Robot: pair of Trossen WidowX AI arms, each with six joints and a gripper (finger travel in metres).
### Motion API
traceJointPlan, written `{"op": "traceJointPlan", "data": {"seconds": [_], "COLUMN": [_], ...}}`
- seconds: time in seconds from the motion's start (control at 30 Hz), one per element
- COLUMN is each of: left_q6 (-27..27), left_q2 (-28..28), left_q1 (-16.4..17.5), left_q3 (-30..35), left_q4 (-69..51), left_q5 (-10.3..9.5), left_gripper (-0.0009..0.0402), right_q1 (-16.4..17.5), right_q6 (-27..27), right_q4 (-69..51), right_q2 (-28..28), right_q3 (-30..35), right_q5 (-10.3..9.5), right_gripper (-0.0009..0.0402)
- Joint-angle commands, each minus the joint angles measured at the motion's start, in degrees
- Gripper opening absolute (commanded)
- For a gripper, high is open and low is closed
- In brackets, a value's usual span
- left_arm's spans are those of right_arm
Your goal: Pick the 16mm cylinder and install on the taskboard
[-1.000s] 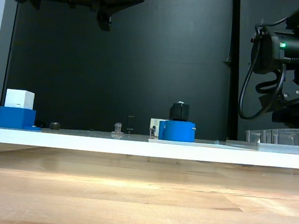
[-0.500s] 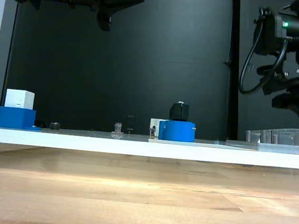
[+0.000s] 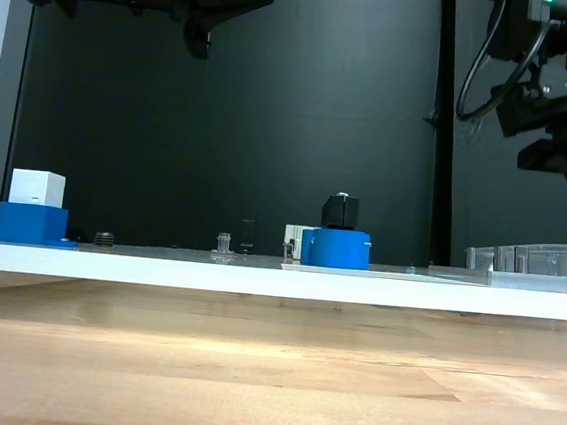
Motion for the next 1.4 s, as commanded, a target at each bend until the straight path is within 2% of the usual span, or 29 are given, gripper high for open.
{"op": "traceJointPlan", "data": {"seconds": [0.03, 0.87, 1.1, 1.17, 1.23, 1.4], "left_q6": [0.0, 0.0, 0.0, 0.0, 0.0, 0.0], "left_q2": [0.0, 0.0, 0.0, 0.0, 0.0, 0.0], "left_q1": [0.0, 0.0, 0.0, 0.0, 0.0, 0.0], "left_q3": [0.0, 0.0, 0.0, 0.0, 0.0, 0.0], "left_q4": [0.0, 0.0, 0.0, 0.0, 0.0, 0.0], "left_q5": [0.0, 0.0, 0.0, 0.0, 0.0, 0.0], "left_gripper": [0.0001, 0.0001, 0.0001, 0.0001, 0.0001, 0.0001], "right_q1": [0.0, 0.1, -0.1, -0.2, -0.9, -5.0], "right_q6": [0.1, 0.5, 6.3, 8.2, 10.1, 10.2], "right_q4": [-0.3, 0.6, 0.2, 0.2, 0.0, 0.2], "right_q2": [-1.0, -1.3, -1.3, -1.3, -1.4, -1.4], "right_q3": [0.5, 0.5, 0.5, 0.5, 0.4, 0.4], "right_q5": [0.02, 0.04, 0.81, 2.23, 2.62, 3.56], "right_gripper": [0.0004, 0.0005, 0.0005, 0.0005, 0.0005, 0.0005]}}
